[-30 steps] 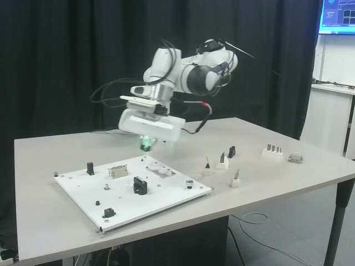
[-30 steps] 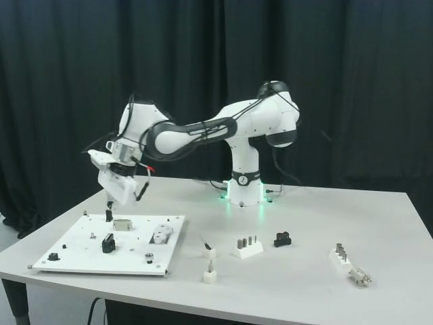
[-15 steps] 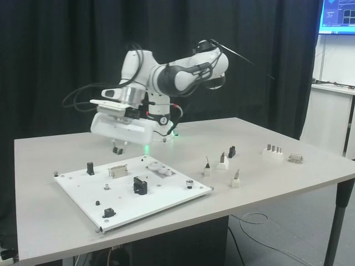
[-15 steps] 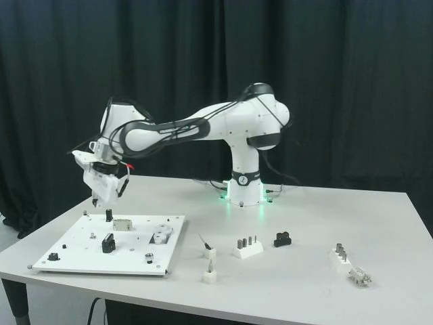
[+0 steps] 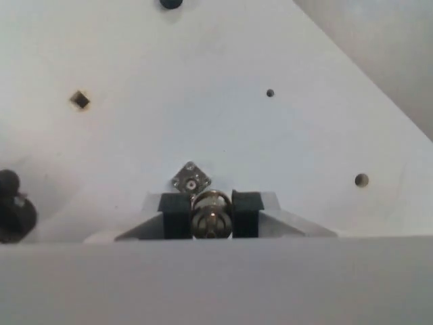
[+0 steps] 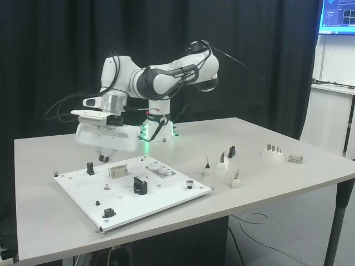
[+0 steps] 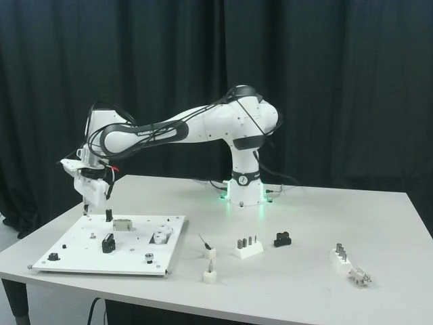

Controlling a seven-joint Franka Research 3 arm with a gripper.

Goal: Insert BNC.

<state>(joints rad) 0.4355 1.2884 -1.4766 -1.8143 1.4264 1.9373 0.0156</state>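
Note:
In the wrist view my gripper is shut on a metal BNC plug, which sits between the two black fingers. Just past the plug tip, a small square-flanged BNC socket is set in the white board. From the room views, the gripper hangs low over the far left corner of the board, beside a black post. The second room view shows the gripper at the board's back left edge. Whether the plug touches the socket is not clear.
The board also carries a grey connector, a black block, a white round part and a small black piece. To its right on the grey table stand several small white holders with parts.
The arm has swung left across the back of the board and come down, carrying the plug from above the board's middle to its far left corner.

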